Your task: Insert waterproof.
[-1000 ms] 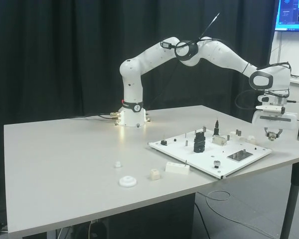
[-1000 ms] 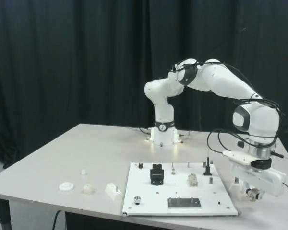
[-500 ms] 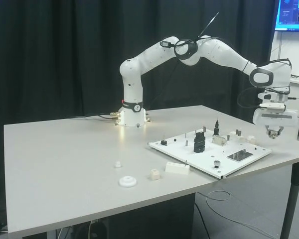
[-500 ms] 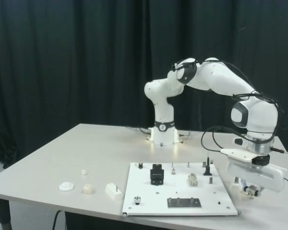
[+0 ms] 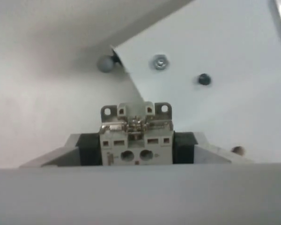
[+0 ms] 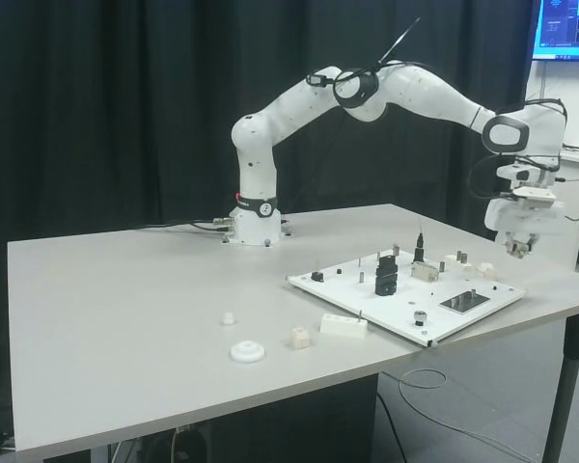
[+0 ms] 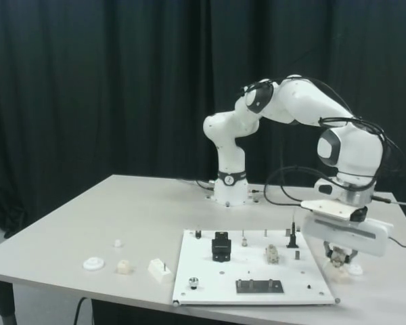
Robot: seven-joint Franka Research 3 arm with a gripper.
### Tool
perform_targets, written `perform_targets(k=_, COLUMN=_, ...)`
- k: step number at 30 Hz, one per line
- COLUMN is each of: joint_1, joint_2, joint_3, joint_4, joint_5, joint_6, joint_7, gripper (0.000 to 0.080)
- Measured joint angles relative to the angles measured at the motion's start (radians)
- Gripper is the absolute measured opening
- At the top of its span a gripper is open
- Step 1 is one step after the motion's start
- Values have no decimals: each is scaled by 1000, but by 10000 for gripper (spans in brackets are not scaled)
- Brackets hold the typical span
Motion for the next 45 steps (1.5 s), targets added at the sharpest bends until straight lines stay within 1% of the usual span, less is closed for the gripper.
perform_targets(k=6, joint_1=-6, joint_2=-22, joint_3=-9, joint_4=-12, joint_5=0, joint_6=-41, joint_7=-138, gripper=322)
perform_targets(k=12, joint_1=-7, joint_2=-41, joint_3=-24, joint_4=-40, joint_5=0, joint_6=-78, joint_7=-239, gripper=322)
perform_targets(k=20, joint_1=-6, joint_2=-68, joint_3=-38, joint_4=-98, joint_5=-3, joint_6=-97, joint_7=-351, gripper=322)
perform_targets(k=27, joint_1=-5, joint_2=-95, joint_3=-45, joint_4=-142, joint_5=-14, joint_6=-114, joint_7=-411, gripper=322)
perform_targets(k=37, joint_1=-5, joint_2=-145, joint_3=-50, joint_4=-212, joint_5=-56, joint_6=-158, joint_7=-474, gripper=322)
perform_targets(k=45, joint_1=-4, joint_2=-197, joint_3=-50, joint_4=-297, joint_5=-90, joint_6=-161, joint_7=-516, gripper=322)
